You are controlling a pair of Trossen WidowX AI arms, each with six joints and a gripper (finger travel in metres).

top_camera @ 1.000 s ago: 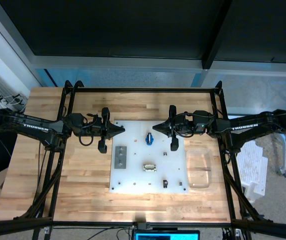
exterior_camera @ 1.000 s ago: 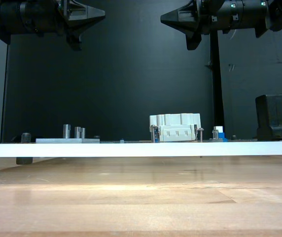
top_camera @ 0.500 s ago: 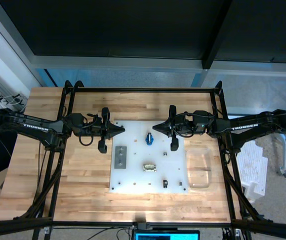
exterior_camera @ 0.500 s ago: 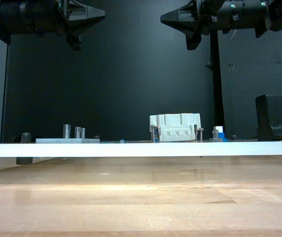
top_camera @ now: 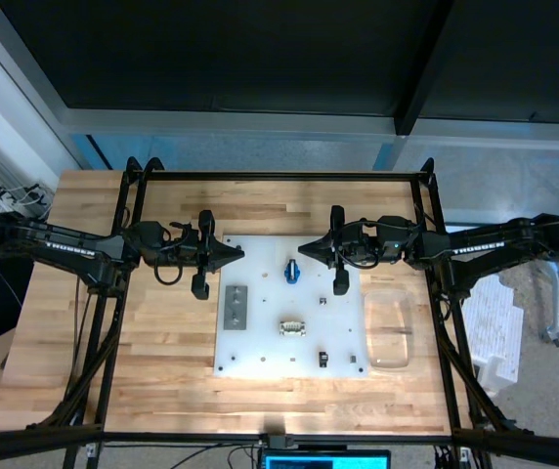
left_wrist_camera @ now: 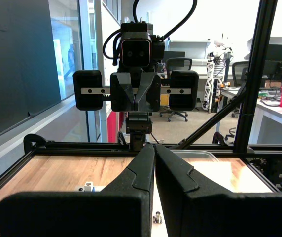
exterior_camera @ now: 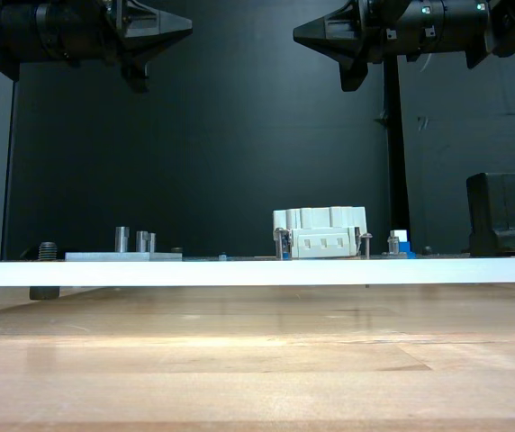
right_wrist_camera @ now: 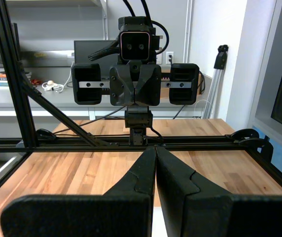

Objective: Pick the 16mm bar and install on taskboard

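Your bench [top_camera: 162, 371] carries the white taskboard [top_camera: 260, 342] at its middle, with a clear tray [top_camera: 389, 363] just beside the board's right edge. Your left hand [top_camera: 240, 251] and right hand [top_camera: 302, 250] hang high above the board's far edge, tips facing each other. Both are pinched fully together and hold nothing. The 16mm bar is too small to pick out.
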